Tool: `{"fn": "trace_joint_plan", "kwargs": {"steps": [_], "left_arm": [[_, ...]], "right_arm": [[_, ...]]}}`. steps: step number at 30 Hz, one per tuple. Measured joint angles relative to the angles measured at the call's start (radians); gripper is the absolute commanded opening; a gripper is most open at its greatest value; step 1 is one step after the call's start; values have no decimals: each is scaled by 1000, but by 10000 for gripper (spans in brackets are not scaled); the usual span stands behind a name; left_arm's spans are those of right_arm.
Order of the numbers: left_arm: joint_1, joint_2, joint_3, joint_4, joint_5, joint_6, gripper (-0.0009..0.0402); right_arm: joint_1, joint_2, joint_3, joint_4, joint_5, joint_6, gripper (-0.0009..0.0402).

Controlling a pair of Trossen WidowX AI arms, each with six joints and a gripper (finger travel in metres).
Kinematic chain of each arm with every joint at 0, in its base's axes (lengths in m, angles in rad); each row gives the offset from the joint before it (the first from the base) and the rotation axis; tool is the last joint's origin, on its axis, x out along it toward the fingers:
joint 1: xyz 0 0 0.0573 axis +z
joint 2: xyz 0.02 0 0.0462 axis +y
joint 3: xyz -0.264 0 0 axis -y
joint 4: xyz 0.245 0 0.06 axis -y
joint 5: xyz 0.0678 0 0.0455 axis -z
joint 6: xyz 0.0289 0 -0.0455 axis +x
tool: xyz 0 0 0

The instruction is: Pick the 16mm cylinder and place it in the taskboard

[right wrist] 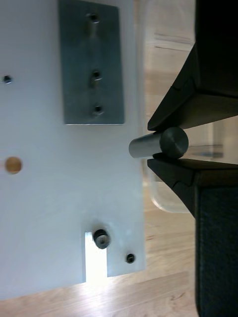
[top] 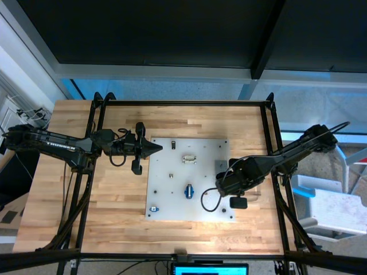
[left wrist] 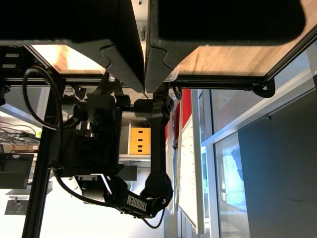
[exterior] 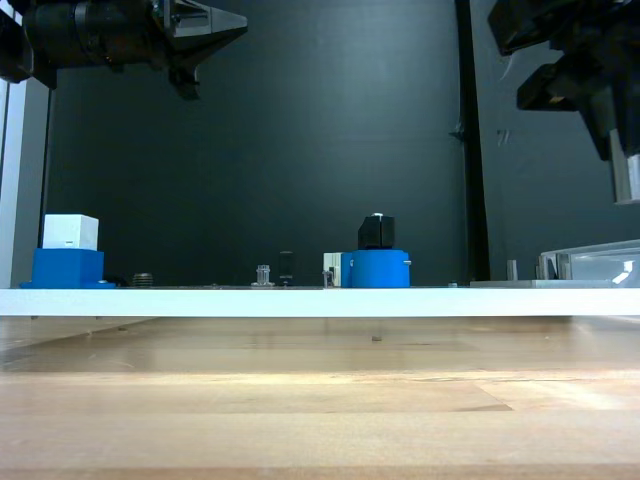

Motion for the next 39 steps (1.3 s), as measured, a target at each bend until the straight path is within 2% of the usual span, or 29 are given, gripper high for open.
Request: {"fn": "trace_joint_plan", "kwargs": {"steps": [21, 39], "left_arm": [[0, 0, 0, 0, 0, 0, 0], [0, 0, 0, 0, 0, 0, 0]], "right_arm": [[-85, 188, 121, 70, -5, -41, 12], [-95, 277, 163, 138, -15, -38, 12]]}}
